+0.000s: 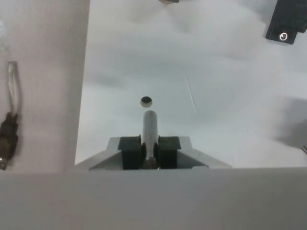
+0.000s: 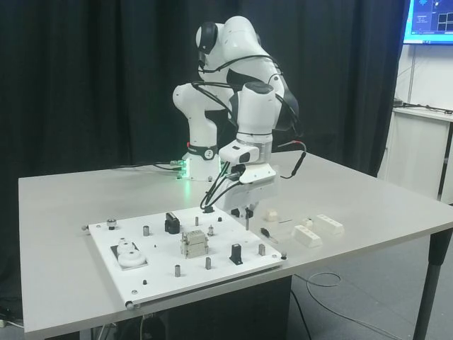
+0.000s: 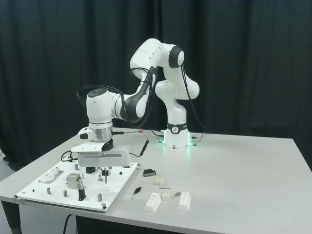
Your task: Place round peg 2.
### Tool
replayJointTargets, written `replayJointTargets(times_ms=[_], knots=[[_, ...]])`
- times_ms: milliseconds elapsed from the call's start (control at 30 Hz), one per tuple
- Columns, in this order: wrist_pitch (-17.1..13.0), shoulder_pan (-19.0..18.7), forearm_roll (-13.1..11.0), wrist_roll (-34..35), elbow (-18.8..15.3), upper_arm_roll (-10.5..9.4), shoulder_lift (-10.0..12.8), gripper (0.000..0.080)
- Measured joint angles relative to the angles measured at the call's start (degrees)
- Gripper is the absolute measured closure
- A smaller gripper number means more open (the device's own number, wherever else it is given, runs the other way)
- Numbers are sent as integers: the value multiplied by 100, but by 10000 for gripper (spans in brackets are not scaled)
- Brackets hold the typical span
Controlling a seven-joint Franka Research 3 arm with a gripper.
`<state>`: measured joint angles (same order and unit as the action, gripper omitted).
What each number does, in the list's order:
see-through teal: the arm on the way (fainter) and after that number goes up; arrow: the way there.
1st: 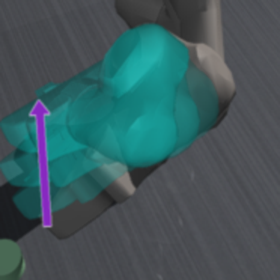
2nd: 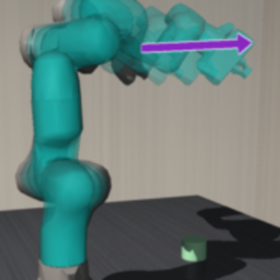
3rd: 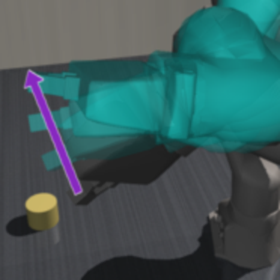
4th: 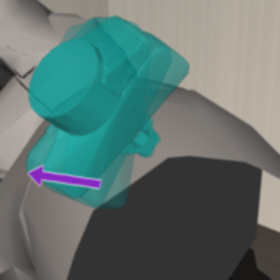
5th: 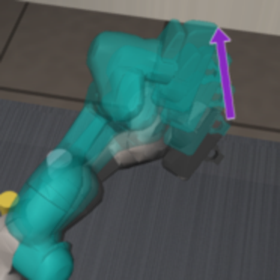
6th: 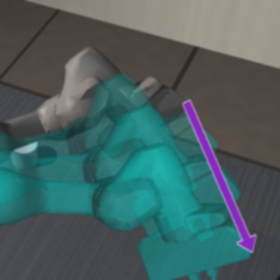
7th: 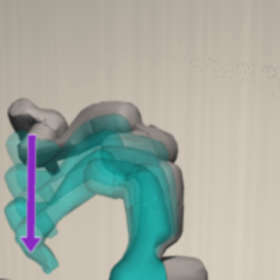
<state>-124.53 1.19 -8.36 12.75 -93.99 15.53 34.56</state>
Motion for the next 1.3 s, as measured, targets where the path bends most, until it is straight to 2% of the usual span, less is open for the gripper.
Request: replayJointTargets(times_ms=[567,1067,1300], knots=[[23,-41,17,-60,4,7,0,735],[485,-357,14,-96,-104,6,-94,740],[504,-585,14,-96,-313,5,-207,740]])
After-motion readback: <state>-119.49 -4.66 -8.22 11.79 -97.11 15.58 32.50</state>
